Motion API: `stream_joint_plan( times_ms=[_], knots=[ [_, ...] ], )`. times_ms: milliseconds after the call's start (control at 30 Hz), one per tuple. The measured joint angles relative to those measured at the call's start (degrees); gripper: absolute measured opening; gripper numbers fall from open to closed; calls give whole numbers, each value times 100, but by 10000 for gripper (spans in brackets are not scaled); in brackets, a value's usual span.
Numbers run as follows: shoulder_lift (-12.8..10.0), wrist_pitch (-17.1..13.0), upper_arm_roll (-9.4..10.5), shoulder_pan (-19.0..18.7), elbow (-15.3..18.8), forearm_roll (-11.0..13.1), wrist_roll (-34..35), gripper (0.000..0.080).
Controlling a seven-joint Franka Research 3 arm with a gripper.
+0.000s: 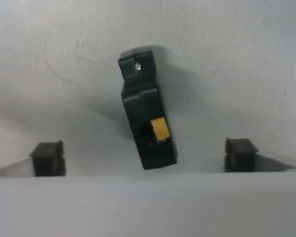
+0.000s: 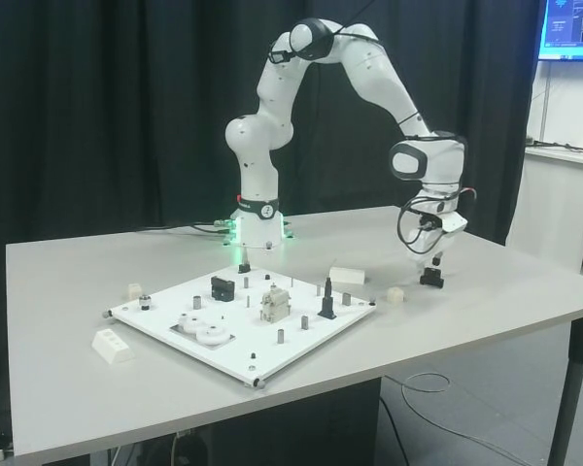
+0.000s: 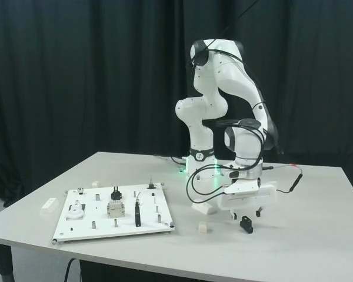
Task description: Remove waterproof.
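The waterproof part is a small black connector (image 1: 147,113) with a bright tab on its side. It lies on the grey table to the right of the white board, apart from it. In the room views the connector (image 2: 431,279) (image 3: 246,224) rests on the tabletop right under the wrist. My gripper (image 1: 143,157) hangs just above it, open. One black fingertip (image 1: 47,158) stands on each side of the part, well apart from it. Seen from the room, the gripper (image 2: 433,258) (image 3: 245,213) holds nothing.
The white assembly board (image 2: 243,320) (image 3: 115,214) carries several black and grey parts and pegs. A white block (image 2: 346,276) and a small white cube (image 2: 395,295) lie between the board and the gripper. Another white piece (image 2: 113,346) lies left of the board.
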State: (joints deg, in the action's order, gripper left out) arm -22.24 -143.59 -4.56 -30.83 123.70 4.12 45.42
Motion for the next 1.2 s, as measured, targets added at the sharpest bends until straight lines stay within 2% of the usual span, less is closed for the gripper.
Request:
stream_joint_plan(
  times_ms=[167,200,433,600,900,1200],
  knots=[
    [5,328,5,0,-230,0,40,482],
    [6,408,6,0,-281,0,51,784],
    [25,900,12,-2,-595,0,160,797],
    [30,1133,13,-7,-755,0,179,799],
    [54,1349,-4,-9,-911,-10,217,800],
    [122,1475,-121,-9,-1003,-81,225,800]
  ],
)
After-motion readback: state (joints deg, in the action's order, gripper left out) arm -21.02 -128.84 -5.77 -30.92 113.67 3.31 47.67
